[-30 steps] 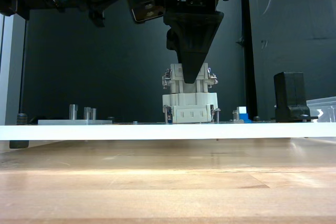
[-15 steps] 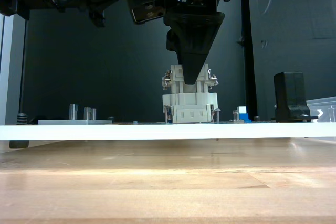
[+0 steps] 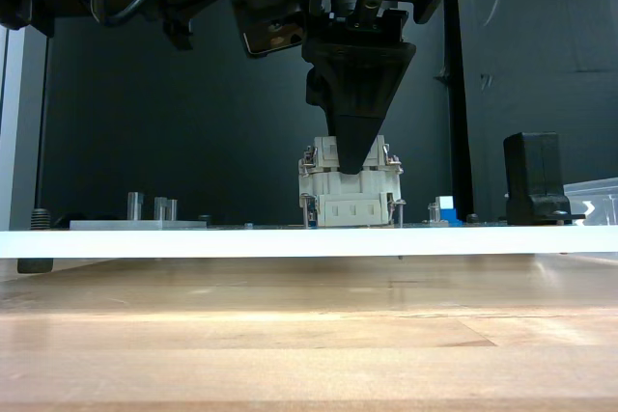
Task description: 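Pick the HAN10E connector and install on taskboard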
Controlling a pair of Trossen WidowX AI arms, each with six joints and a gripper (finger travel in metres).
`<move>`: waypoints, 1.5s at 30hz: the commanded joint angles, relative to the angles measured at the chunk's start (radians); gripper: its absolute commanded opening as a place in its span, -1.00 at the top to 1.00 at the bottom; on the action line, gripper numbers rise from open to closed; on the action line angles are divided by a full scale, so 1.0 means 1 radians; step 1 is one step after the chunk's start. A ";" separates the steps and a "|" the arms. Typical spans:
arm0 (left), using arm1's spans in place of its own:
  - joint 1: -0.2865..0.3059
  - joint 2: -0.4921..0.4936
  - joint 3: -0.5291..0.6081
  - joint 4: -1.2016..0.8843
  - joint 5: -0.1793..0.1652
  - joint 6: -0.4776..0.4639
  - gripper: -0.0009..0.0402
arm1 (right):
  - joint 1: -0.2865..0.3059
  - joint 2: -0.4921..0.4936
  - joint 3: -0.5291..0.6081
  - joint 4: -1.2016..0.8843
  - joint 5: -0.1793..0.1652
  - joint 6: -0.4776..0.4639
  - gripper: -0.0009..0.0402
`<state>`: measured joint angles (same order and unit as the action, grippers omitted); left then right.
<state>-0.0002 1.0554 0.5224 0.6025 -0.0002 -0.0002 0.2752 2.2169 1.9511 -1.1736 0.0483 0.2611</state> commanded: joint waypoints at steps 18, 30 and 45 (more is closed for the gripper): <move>0.000 0.000 0.000 0.000 0.000 0.000 0.95 | 0.000 0.002 -0.056 0.058 0.003 -0.017 0.87; 0.000 0.000 0.000 0.000 0.000 0.000 0.95 | 0.000 0.001 -0.056 0.058 0.003 -0.016 0.87; 0.000 0.000 0.000 0.000 0.000 0.000 0.95 | 0.000 -0.022 -0.055 0.057 0.004 -0.009 0.39</move>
<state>-0.0002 1.0554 0.5224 0.6025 -0.0002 0.0002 0.2749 2.1979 1.8935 -1.1137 0.0517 0.2478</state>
